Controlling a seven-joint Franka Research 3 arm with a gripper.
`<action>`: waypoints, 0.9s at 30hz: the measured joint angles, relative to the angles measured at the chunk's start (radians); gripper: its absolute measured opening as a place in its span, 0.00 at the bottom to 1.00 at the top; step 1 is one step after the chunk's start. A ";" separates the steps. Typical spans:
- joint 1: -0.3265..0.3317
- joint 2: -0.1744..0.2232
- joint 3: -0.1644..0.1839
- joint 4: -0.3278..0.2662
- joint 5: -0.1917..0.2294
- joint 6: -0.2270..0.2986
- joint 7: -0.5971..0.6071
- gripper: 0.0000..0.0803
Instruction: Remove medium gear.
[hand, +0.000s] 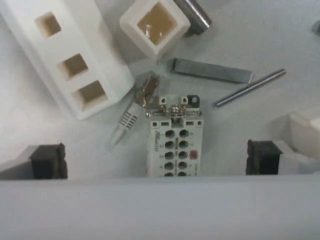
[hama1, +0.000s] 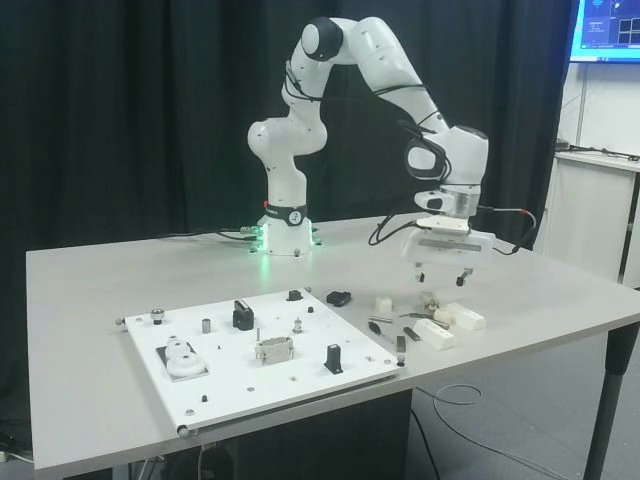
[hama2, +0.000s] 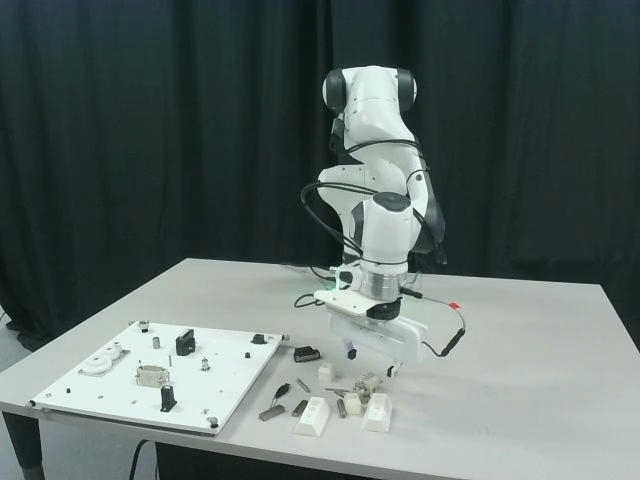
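The medium gear (hama1: 183, 351) sat on the white board (hama1: 300, 385) at the lower left of the first room view, one of the white gears (hama2: 103, 358) meshed together near the board's left edge; which of them counted as medium could not be told for certain at that range. Nothing touched it. Beside it on the board stood a black block (hama1: 242, 316), a grey connector housing (hama1: 273, 349) and a small black upright part (hama1: 333, 358).

The claw (hama1: 442, 281) hung well apart from the gear, at the centre right of that view, above a scatter of loose parts on the grey bench (hama1: 80, 300). In the wrist view its black fingertips (hand: 48, 161) stood apart at lower left and lower right, with nothing between them. In the middle of that view lay a grey terminal block (hand: 172, 142), with a white plug (hand: 131, 116) just beside it, a long white block with three square holes (hand: 70, 55) at upper left, a white square cup (hand: 155, 25) at top centre, and a flat grey bar (hand: 212, 70) and a thin rod (hand: 251, 87) to the right.

By my judgement the removal itself had not begun; the step in hand was the approach. The next move called for carrying the arm across the bench to the board's far left, lining the open claw over the gear, then descending to grip it and lift it straight off its peg.
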 joint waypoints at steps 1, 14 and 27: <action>0.000 0.000 0.000 0.003 0.000 -0.004 0.000 1.00; -0.001 0.000 -0.001 0.028 0.000 -0.041 0.001 1.00; -0.005 0.000 -0.002 0.034 -0.008 -0.053 -0.001 1.00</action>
